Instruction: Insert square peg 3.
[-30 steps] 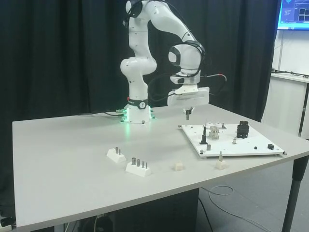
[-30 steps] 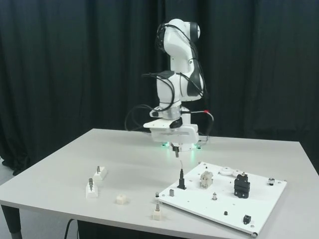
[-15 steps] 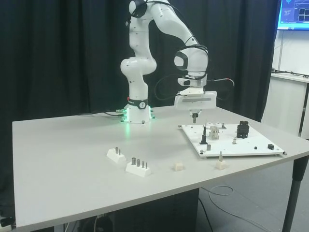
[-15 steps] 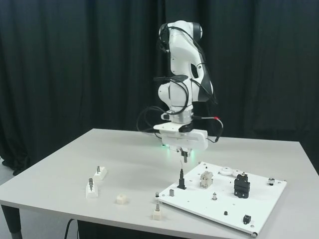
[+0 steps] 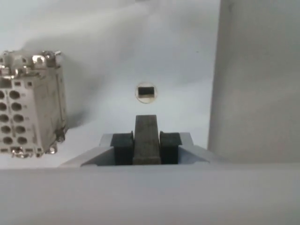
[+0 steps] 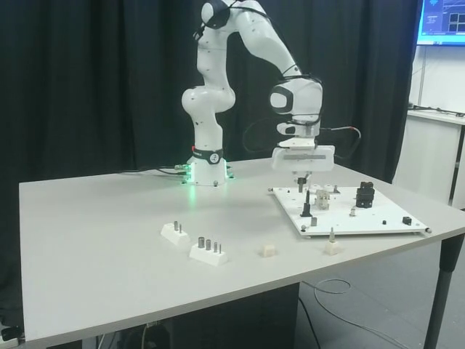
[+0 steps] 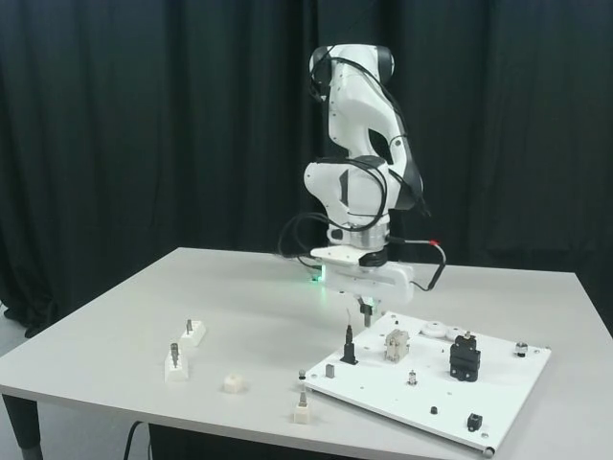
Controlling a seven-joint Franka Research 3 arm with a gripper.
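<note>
At the lower centre of the wrist view the gripper [image 5: 146,140] is clamped on the peg [image 5: 146,145], one black finger [image 5: 122,147] on either side of it. The peg's long axis runs along the fingers, its free end toward the board; in the room views it hangs upright, tip down, under the gripper [image 6: 301,179].

Just past the peg's tip, near mid-frame, sits the square hole [image 5: 146,92] in the white board [image 5: 178,70]. At the left edge of that view stands a grey connector [image 5: 29,103], well clear of the hole.

In the second room view, right of centre, the gripper [image 7: 365,307] hovers above the board's [image 7: 498,383] near-left part, apart from it, with a black post [image 7: 349,347] below and to its left.

The step in hand looks like carrying the peg over its hole, not yet inserting. Next, I judge, the peg must be centred over the hole with its flats squared to the sides, then lowered straight. A slight twist or offset could catch the rim.
</note>
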